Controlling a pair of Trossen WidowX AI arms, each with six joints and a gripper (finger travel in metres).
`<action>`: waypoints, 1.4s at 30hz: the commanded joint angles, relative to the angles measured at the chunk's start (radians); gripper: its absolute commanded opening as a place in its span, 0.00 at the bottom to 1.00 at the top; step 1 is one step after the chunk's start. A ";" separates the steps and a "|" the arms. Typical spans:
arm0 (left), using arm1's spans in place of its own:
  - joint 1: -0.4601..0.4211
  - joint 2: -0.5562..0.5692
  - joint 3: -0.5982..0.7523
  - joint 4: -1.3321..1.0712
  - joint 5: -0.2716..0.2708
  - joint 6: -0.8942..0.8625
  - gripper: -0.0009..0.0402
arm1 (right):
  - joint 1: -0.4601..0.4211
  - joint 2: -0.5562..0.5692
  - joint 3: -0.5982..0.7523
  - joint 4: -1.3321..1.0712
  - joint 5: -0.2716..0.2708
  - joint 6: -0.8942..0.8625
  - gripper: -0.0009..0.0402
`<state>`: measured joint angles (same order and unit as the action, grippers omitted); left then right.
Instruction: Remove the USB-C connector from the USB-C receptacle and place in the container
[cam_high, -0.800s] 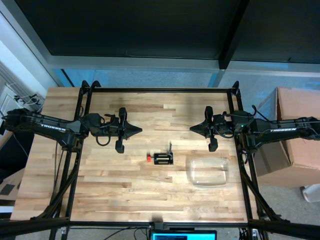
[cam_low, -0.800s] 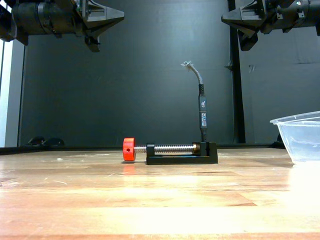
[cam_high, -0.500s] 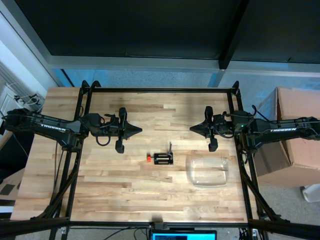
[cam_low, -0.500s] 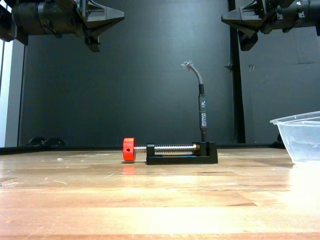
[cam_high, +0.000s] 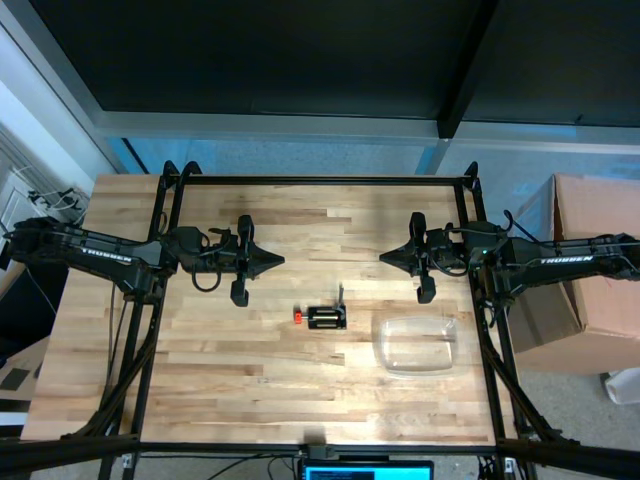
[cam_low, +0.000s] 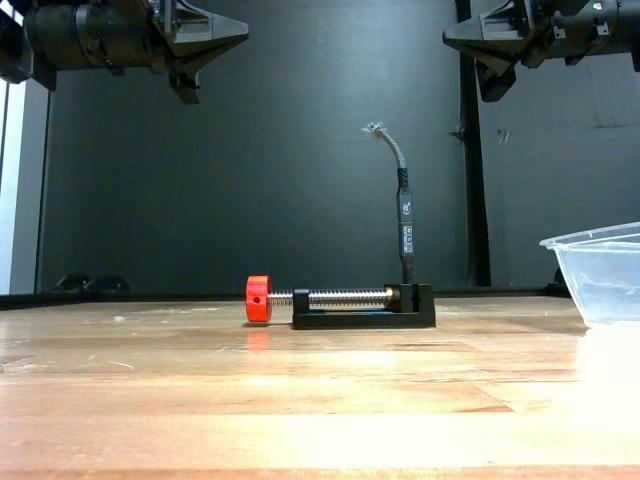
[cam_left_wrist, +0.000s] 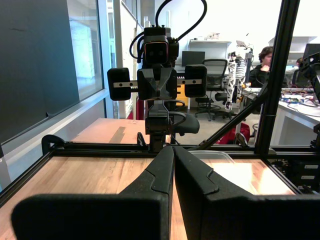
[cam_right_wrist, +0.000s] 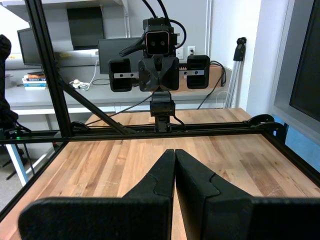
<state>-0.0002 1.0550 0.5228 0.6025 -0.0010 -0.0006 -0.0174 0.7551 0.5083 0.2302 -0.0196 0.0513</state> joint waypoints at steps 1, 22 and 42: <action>0.000 0.000 0.000 0.000 0.000 0.000 0.02 | 0.000 0.000 0.000 0.003 0.000 0.000 0.02; 0.000 0.000 0.000 0.000 0.000 0.000 0.02 | 0.071 0.305 0.451 -0.594 -0.009 0.024 0.02; 0.000 0.000 0.000 0.000 0.000 0.000 0.02 | 0.181 0.783 0.970 -1.324 0.002 0.075 0.36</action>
<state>-0.0002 1.0550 0.5228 0.6022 -0.0010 -0.0002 0.1631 1.5192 1.4563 -1.0706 -0.0193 0.1257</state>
